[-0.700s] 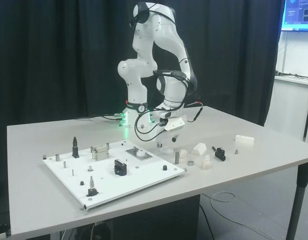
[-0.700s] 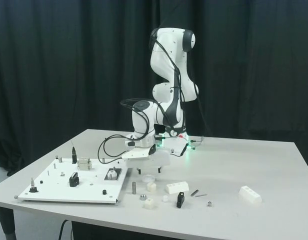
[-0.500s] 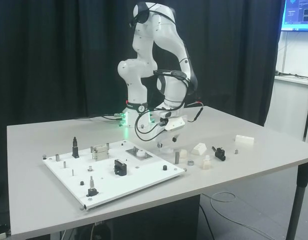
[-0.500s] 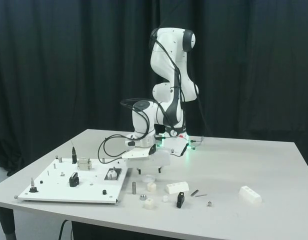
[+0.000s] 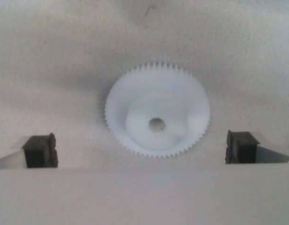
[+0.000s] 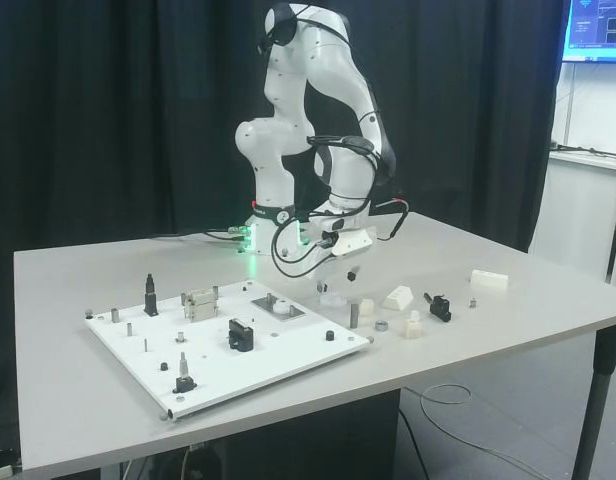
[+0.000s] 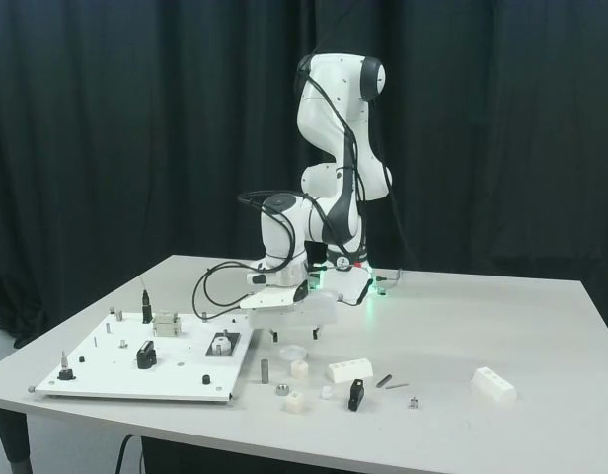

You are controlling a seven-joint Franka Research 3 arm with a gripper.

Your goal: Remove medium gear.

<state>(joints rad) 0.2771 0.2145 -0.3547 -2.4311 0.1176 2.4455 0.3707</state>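
Note:
A white toothed gear with a centre hole lies flat on the grey table, directly below the wrist camera. In the room views this gear rests on the table just off the white board's edge. My gripper hangs above it, open, its two black fingertips spread wider than the gear and not touching it.
The white assembly board carries black and grey pegs, a metal block and a small gear in a square recess. Loose white blocks, a black clip, a grey cylinder and small pins lie on the table near the gear.
The gripper has risen straight up from just over the gear on the table. The gear stays lying where it was.

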